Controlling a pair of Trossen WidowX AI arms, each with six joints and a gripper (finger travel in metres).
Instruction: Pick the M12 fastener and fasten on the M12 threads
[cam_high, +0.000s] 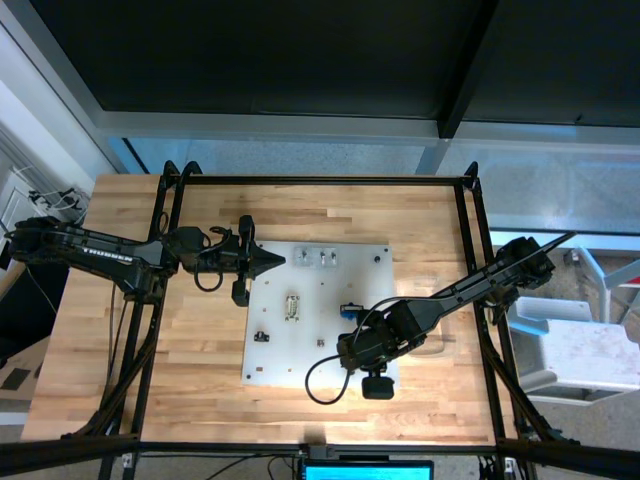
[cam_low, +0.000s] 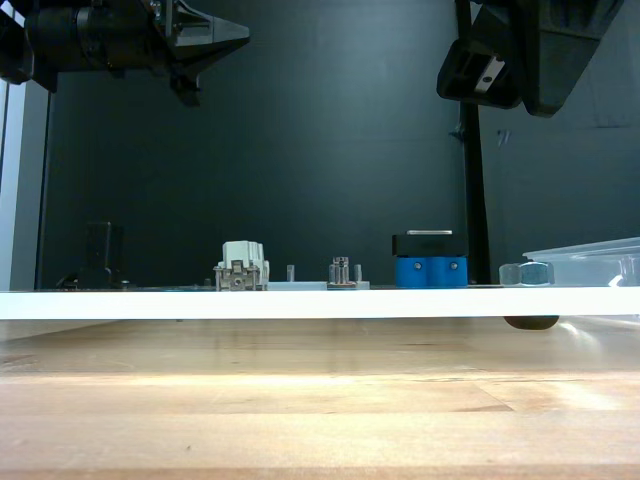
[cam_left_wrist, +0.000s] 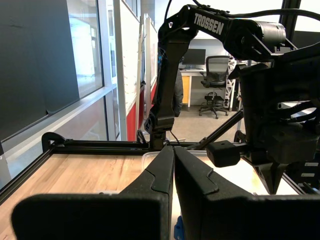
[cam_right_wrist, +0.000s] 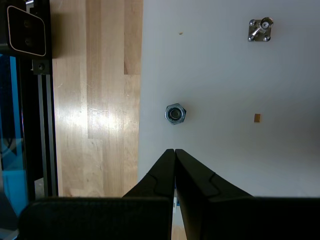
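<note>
the right gripper (cam_right_wrist: 174, 150) hung pressed together and empty above the board (cam_right_wrist: 225, 75), with the nut (cam_right_wrist: 175, 114) seated low on its stud (cam_right_wrist: 174, 115) just past its tips. fastening looked done, with only the retreat left. the left gripper (cam_left_wrist: 173, 148), also pressed together, hung at the board's far left.

Two black robot arms reach inward over a white board (cam_high: 275, 335) at the middle of a wooden desk (cam_high: 130, 340). The left gripper (cam_high: 272, 260), fingers drawn together to a point, hangs over the board's upper left edge. The right gripper (cam_high: 344, 352) sits over the board's lower right part, a black cable (cam_high: 322, 388) looping below it. A pale connector (cam_high: 292, 307) lies mid-board.
</note>
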